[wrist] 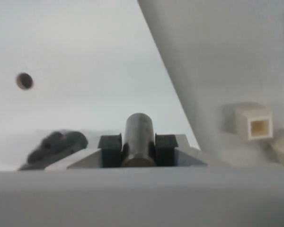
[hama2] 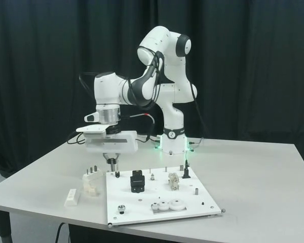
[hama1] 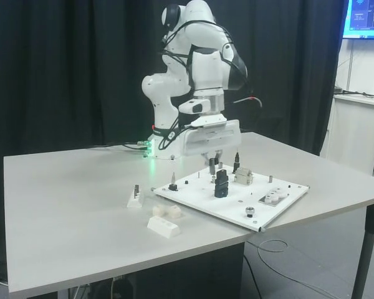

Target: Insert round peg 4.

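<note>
Gripper [wrist: 138, 150] clamps the grey round metal peg [wrist: 138, 137] upright, so you can lower it straight over the white board's [hama2: 192, 207] back-left corner.

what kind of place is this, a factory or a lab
Most likely a robotics lab or test cell: a white arm bolted on a grey table, a white task board of small fittings, and black curtains behind.

Two distant room cameras face the gripper [hama1: 212, 163] from opposite sides, sharing the white board [hama2: 142, 202] under it; the wrist camera looks closely past its fingertips.
</note>
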Robot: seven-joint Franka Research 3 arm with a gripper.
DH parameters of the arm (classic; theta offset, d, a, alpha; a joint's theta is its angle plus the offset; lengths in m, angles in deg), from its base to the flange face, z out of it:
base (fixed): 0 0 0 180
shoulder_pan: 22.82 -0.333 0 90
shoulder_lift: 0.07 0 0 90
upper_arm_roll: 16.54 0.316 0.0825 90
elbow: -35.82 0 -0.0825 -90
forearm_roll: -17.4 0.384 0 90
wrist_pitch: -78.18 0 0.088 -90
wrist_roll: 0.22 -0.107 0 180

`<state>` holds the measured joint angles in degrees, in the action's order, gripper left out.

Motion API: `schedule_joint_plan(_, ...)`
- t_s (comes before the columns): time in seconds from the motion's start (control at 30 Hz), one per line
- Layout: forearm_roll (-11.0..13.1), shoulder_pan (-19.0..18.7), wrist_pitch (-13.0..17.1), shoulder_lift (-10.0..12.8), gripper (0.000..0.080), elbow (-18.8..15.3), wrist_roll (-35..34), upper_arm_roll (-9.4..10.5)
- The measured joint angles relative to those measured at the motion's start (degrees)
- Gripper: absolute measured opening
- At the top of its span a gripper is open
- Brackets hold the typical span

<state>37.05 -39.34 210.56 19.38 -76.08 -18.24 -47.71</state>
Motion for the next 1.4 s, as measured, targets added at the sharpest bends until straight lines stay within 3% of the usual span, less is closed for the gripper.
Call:
schedule_joint_plan(0.63,-2.30,-5.04,1.06,0.96,0.0144,0.01,-6.14,0.06)
schedule_joint_plan(0.97,-2.29,-6.87,1.75,3.06,0.0144,0.07,-7.79,0.35)
schedule_joint_plan(1.4,-2.27,-7.31,3.94,5.92,0.0144,0.34,-10.03,2.23)
